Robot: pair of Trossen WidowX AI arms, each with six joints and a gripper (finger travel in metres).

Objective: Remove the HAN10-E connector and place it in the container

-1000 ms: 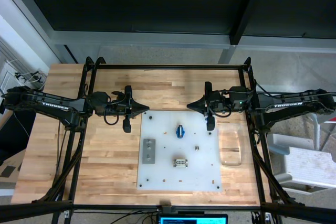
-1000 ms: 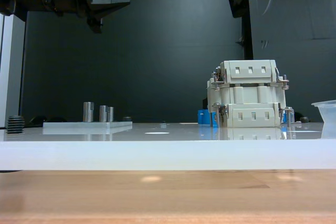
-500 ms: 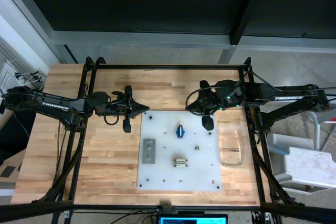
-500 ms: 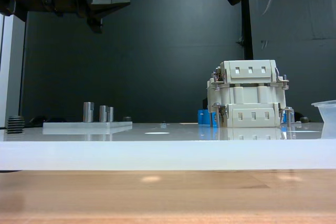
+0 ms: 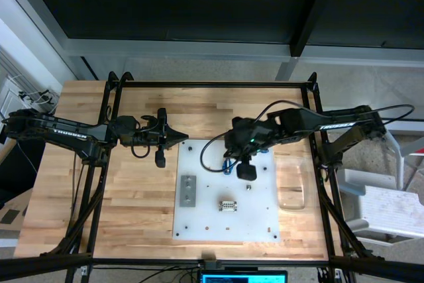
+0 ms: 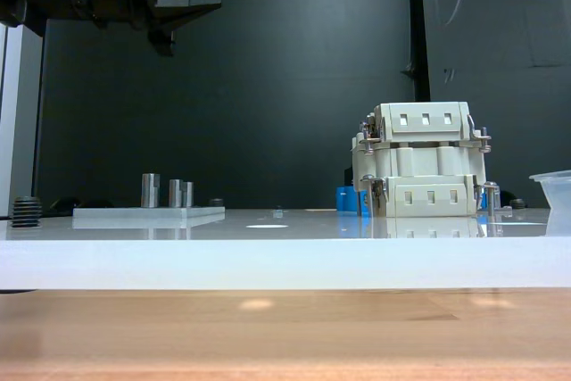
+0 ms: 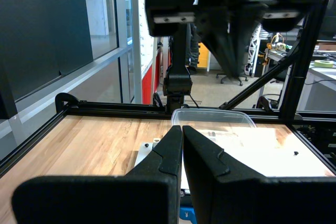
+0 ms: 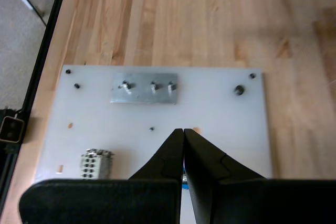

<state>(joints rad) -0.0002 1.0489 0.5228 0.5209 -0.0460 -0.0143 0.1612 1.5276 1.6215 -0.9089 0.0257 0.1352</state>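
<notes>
Board, container to its right.
Connector near front, block left of it; left gripper off far-left corner, right gripper above middle.

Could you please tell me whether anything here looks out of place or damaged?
Nothing stands out: the beige pinned connector sits square on the white board, the clear plastic tray beside it. Left hand hangs shut beside the board, right hand shut above it.

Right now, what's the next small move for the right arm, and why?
Probably shift the right hand toward the near edge of the white board. It hangs shut, high over the small blue part, while the HAN10-E connector sits nearer that edge, untouched. The left hand is parked shut off the board's left side.
</notes>
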